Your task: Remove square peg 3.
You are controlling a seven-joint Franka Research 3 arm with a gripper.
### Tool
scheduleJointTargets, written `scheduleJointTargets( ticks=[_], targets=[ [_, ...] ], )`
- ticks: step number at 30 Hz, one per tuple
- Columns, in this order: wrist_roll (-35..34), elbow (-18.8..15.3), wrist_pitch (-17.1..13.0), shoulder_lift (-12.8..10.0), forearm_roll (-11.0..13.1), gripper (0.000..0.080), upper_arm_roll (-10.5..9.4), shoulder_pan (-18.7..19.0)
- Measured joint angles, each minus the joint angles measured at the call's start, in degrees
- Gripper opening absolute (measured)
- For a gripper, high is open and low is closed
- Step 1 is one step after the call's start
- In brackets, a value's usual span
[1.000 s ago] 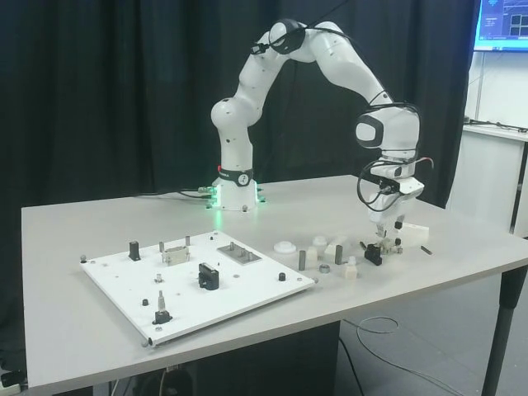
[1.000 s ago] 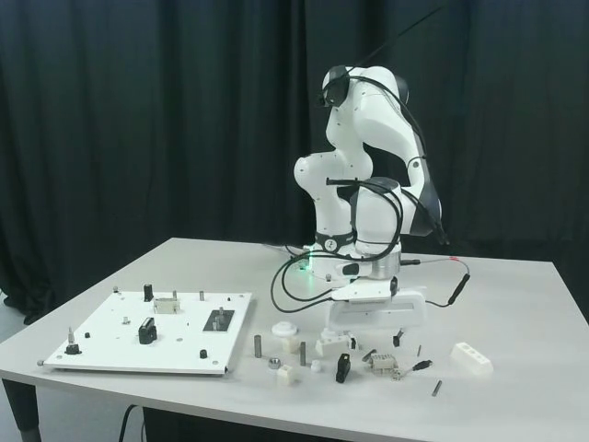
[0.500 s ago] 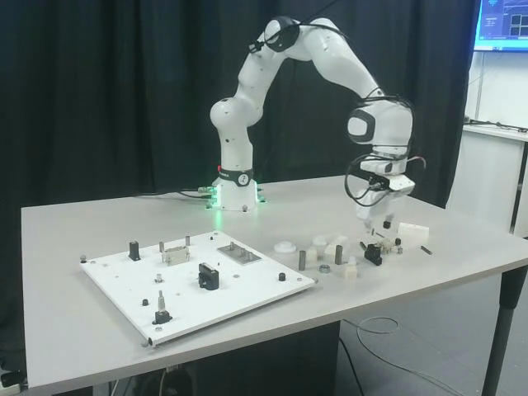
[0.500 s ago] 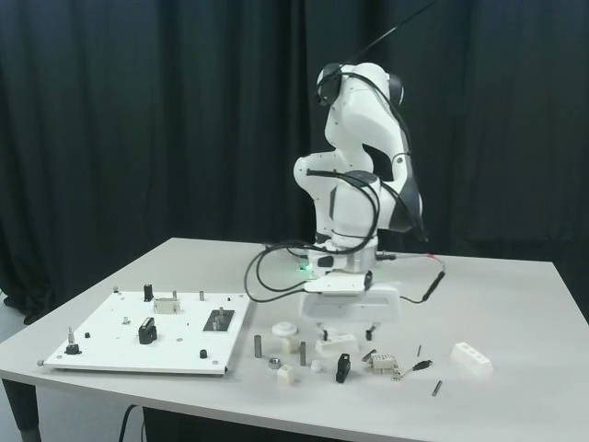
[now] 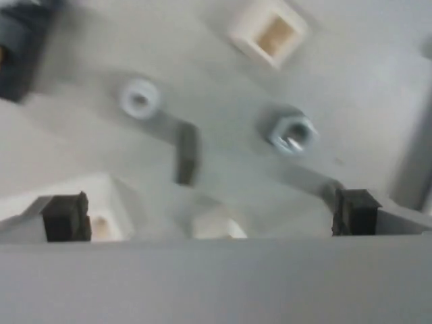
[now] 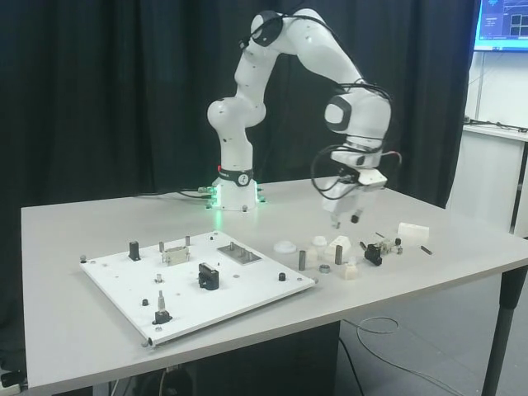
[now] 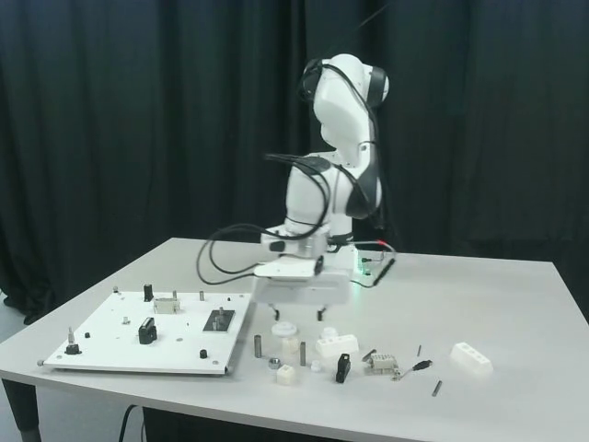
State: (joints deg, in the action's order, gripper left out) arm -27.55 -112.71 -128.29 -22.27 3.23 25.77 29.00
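My arm hangs over the scatter of loose parts near the right edge of the grey table [image 6: 82, 223], with the gripper [image 6: 345, 216] above them and touching none.

In the wrist view its black fingertips [image 5: 65, 217] stand wide apart with nothing between them, which is how I would expect an empty hand on its way to a pick. Below it lie a nut [image 5: 291, 132], a small ring [image 5: 139, 96], a short grey pin [image 5: 187, 154] on its side and a white block with a square hole [image 5: 268, 30]. I judge these to be pieces set down off the work area.

The task's thing is not among them. I take square peg 3 to be one of the posts on the white board [image 6: 239, 289] toward the table's left edge, well apart from the gripper. My best guess is the black post [image 6: 134, 249] near the board's far left corner, but I cannot tell for certain which post it is.

That post stands upright with its long axis vertical and its free end pointing up, presumably because its foot sits in a socket in the board. I judge it will need a grip on its sides and a straight lift along that axis.
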Motion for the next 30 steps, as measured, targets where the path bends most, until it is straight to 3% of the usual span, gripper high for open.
scheduleJointTargets(
  ticks=[7,18,30],
  targets=[
    [4.2,-1.9,1.5,2.3,-2.2,0.0800,-0.04,-4.9],
    [11.5,-6.1,1.5,5.5,-4.1,0.0800,0.00,-12.5],
    [18.2,-9.8,-0.9,7.9,-6.3,0.0800,0.80,-20.3]
  ],
)
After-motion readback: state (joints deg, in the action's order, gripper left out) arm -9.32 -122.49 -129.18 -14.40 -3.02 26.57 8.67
